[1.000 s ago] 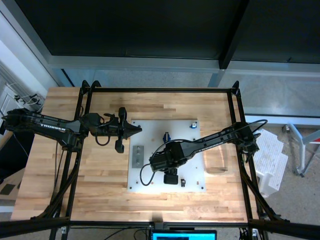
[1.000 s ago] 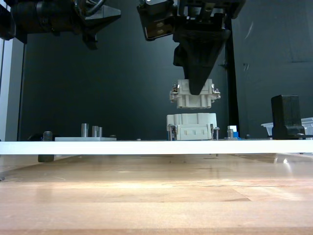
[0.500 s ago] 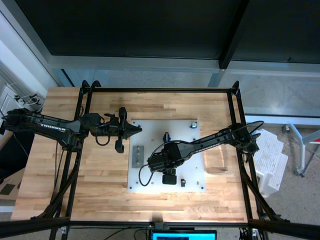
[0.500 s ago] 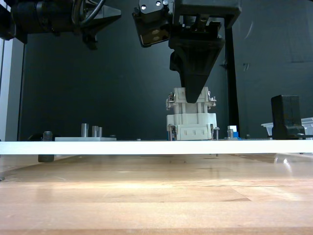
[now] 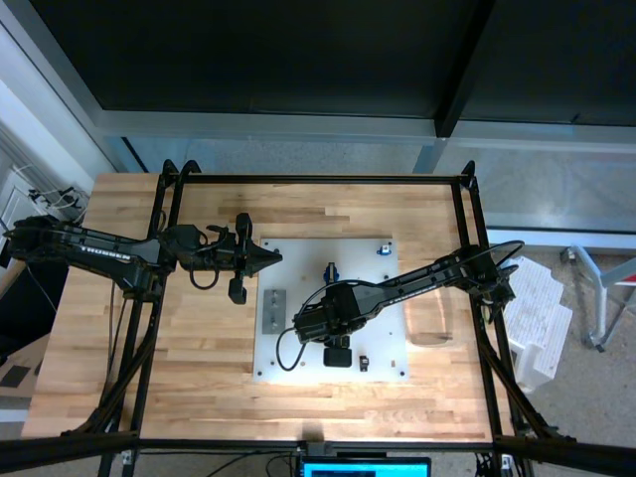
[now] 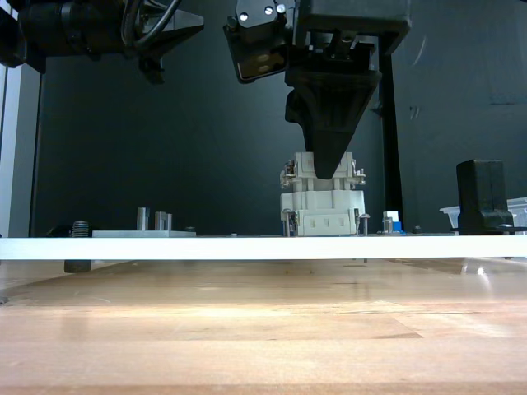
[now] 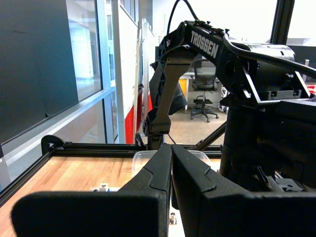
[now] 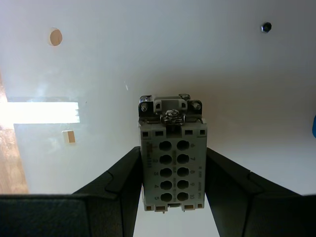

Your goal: Pick the HAN10E connector and install on the hub

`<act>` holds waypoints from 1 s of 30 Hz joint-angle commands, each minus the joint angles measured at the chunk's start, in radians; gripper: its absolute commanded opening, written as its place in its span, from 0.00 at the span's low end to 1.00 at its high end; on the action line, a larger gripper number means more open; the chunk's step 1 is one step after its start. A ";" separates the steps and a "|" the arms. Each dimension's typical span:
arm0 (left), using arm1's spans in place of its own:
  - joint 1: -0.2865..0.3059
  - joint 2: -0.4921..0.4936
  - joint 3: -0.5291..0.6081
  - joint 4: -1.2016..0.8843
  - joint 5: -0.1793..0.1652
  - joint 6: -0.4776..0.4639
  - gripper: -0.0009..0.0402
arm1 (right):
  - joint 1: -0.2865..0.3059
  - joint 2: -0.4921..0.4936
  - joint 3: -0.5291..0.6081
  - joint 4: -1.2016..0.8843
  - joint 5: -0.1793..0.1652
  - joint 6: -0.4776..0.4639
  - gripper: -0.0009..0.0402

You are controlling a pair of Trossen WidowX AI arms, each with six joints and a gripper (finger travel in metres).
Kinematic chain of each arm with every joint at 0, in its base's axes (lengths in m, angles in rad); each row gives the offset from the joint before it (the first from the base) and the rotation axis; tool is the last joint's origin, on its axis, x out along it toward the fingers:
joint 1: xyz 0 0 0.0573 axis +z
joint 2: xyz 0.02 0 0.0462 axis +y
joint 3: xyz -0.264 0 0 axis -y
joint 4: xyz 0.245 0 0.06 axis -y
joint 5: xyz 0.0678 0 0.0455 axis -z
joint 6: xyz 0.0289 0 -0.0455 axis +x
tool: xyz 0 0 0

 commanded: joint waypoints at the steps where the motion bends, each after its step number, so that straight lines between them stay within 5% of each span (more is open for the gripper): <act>1: 0.000 0.000 0.000 0.000 0.000 0.000 0.02 | 0.000 0.017 -0.009 0.013 0.000 -0.003 0.05; 20: 0.000 0.000 0.000 0.000 0.000 0.000 0.02 | 0.000 0.022 -0.016 0.024 0.000 -0.017 0.06; 30: 0.000 0.000 0.000 0.000 0.000 0.000 0.02 | 0.001 0.014 -0.016 0.026 0.000 -0.014 0.19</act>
